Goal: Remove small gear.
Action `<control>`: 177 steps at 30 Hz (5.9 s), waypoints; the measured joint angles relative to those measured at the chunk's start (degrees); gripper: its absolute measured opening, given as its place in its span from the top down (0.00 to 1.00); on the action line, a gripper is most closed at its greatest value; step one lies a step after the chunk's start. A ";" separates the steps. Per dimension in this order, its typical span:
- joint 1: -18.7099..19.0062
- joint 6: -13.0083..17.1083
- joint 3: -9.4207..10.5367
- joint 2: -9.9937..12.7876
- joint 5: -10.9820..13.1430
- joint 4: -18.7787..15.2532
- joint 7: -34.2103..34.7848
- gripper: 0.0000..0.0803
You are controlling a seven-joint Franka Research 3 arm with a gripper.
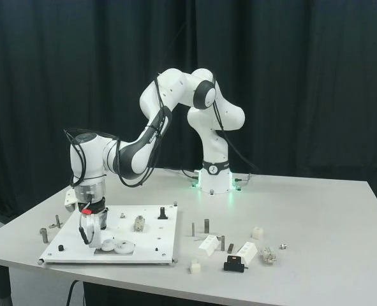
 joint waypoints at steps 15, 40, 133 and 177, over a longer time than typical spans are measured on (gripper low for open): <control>0.02 -0.50 0.01 0.00 0.03 0.27 -12.24 0.83; -0.02 -0.45 -0.03 0.07 0.41 0.30 -13.14 0.83; 0.35 1.20 -0.23 -0.59 0.69 -1.17 -8.88 0.83; 1.46 8.94 -0.36 -3.37 1.09 -7.40 -3.99 0.83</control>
